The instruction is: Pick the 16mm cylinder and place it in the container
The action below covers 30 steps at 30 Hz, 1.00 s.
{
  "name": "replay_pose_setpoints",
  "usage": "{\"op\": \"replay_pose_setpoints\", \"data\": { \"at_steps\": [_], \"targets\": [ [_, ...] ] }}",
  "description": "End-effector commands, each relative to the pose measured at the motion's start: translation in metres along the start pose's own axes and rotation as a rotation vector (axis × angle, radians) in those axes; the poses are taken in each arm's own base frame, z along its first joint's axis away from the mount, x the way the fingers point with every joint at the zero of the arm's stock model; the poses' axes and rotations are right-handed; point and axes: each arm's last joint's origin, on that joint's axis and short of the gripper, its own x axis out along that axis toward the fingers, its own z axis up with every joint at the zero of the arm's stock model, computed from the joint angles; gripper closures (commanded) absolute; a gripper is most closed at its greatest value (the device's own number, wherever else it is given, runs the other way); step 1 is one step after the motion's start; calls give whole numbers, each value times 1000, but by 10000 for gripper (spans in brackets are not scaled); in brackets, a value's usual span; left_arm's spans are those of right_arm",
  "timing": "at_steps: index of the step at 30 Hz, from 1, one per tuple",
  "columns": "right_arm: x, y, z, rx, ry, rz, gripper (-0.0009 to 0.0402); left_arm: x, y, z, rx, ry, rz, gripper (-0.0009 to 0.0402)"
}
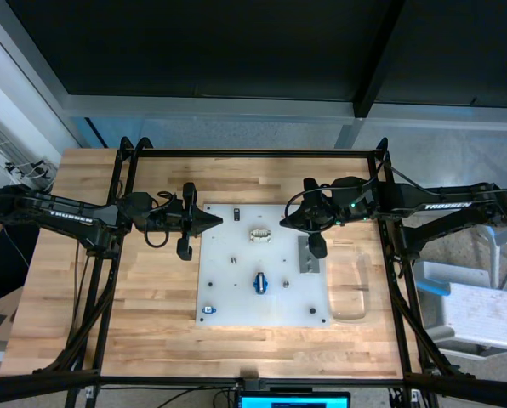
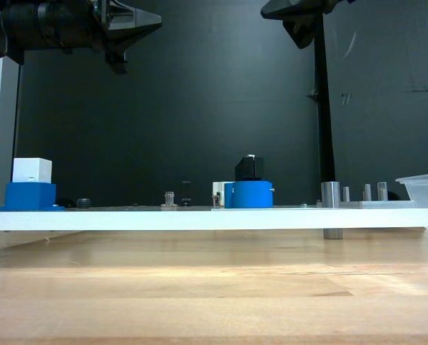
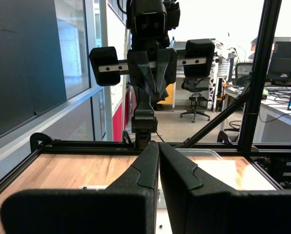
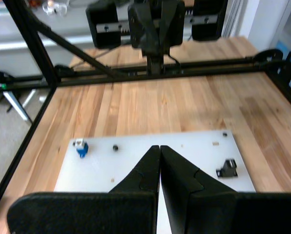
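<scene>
Right gripper [image 4: 159,152] pressed together, high over board [image 1: 228,289]; left gripper [image 3: 158,151] same, opposite. Cylinder [image 1: 285,285] upright, frame centre, beside blue part [image 1: 259,282]. Likely light, stiff, slick metal: pinch round sides from above. Container [image 1: 367,291] right of board.

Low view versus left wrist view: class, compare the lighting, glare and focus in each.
Low view: black backdrop, nearest wood table soft, container catching pale light. Left wrist view: the bright background is washed out, leaving the shut left gripper, over the board, dark; the shut right gripper faces it across the board.
</scene>
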Motion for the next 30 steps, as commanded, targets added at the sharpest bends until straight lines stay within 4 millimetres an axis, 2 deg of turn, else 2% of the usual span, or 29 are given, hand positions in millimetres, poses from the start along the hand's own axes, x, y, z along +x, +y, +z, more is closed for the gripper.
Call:
{"op": "replay_pose_setpoints", "data": {
  "at_steps": [1,8,18,24,30],
  "targets": [
    [-1,1,4,6,55,-4,393,0,0,0,0,0,0,393],
    [8,6,13,18,278,-17,393,0,0,0,0,0,0,393],
    [37,32,24,-45,588,7,393,0,0,0,0,0,0,393],
    [55,49,18,-92,713,20,393,0,0,0,0,0,0,393],
    [72,66,1,-186,804,-47,377,0,0,0,0,0,0,393]
  ]
}}
